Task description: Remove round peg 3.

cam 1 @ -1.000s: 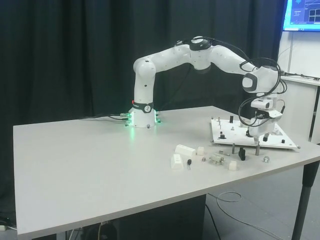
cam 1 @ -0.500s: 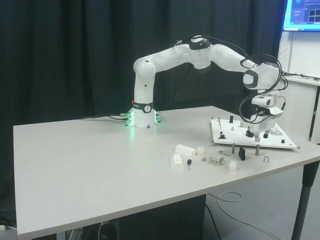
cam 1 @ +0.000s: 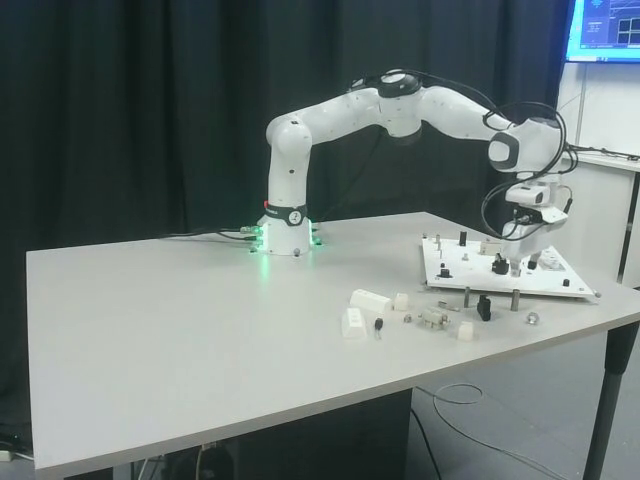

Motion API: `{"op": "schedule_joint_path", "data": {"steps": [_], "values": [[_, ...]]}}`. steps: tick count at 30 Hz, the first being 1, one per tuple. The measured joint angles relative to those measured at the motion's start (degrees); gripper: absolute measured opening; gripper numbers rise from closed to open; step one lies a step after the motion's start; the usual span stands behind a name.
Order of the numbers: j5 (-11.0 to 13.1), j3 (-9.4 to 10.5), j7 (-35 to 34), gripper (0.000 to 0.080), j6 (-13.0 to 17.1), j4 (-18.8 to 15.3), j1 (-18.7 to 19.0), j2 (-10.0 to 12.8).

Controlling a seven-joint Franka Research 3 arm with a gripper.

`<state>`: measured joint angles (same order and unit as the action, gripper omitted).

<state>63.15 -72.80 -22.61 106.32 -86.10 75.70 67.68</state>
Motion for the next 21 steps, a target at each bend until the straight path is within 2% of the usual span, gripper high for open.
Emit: {"op": "schedule_joint_path", "data": {"steps": [21], "values": [[-0.1, -3.99, 0.0, 0.08, -5.5, 0.5, 2.4, -0.1]]}}
